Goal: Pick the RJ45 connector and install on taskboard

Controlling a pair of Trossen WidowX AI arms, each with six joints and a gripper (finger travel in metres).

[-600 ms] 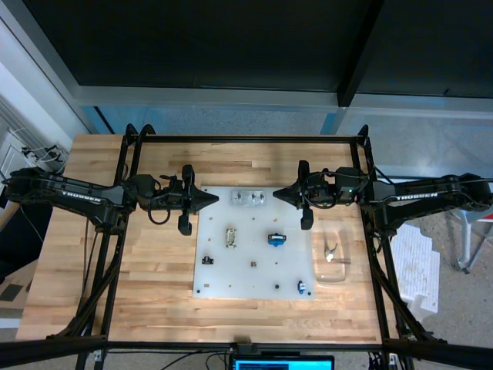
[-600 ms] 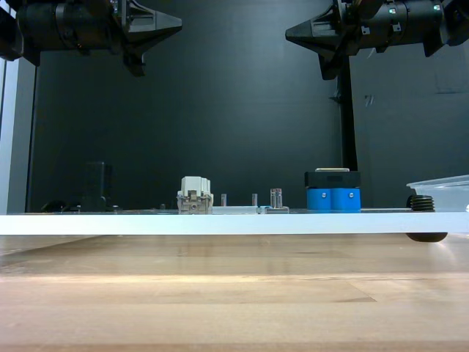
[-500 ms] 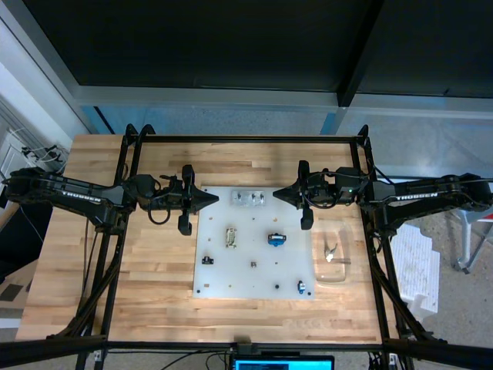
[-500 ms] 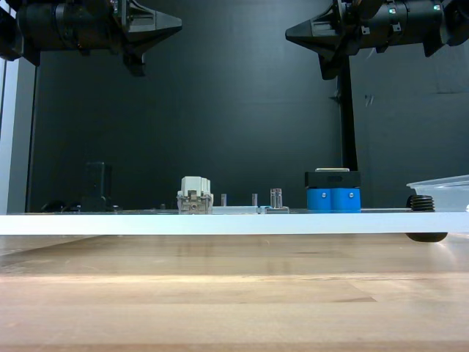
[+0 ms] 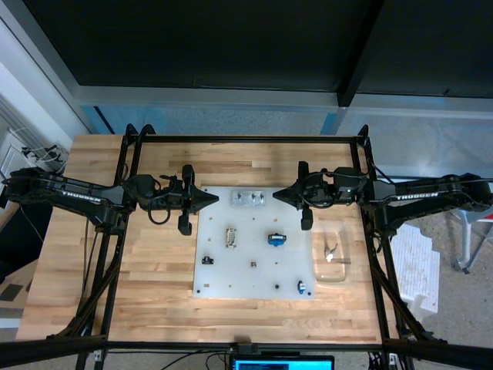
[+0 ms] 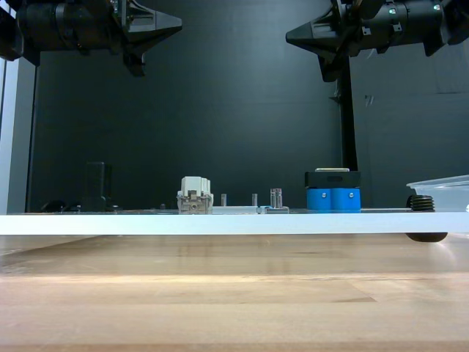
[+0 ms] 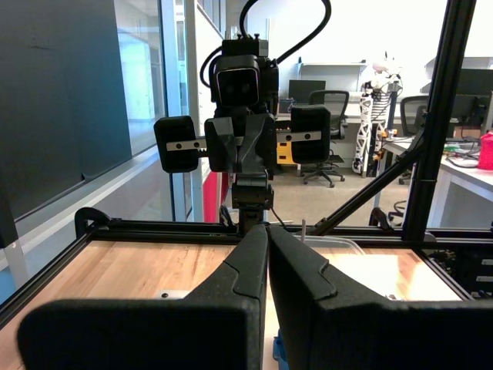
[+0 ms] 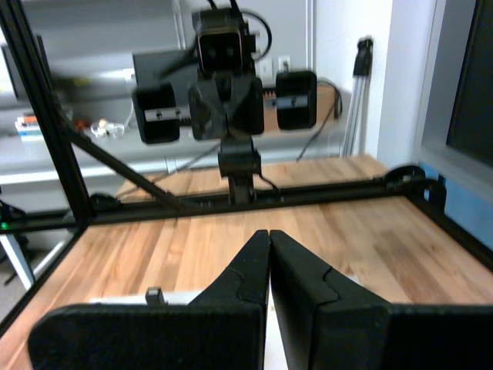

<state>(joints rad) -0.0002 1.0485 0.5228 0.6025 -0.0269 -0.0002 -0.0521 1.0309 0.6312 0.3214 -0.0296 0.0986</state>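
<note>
The taskboard (image 5: 254, 262) is a white square panel lying flat in the middle of the table, seen edge-on in the low view (image 6: 220, 223). A tiny pale, glinting piece that looks like the RJ45 connector (image 5: 330, 251) lies in a clear plastic tray (image 5: 344, 266) just right of the board. My left gripper (image 5: 216, 199) hovers high over the board's far left edge, shut and holding nothing (image 7: 267, 230). My right gripper (image 5: 276, 195) hovers high over the far right part of the board, also shut and holding nothing (image 8: 269, 233). The two point at each other.
On the board stand a cream socket (image 5: 230, 238), a blue fixture (image 5: 276, 239), a silver block (image 5: 249, 200) and a small blue piece (image 5: 302, 289). A black frame (image 5: 246, 139) rings the wooden table. In the low view both grippers (image 6: 178, 26) (image 6: 288, 33) hang well above the fixtures.
</note>
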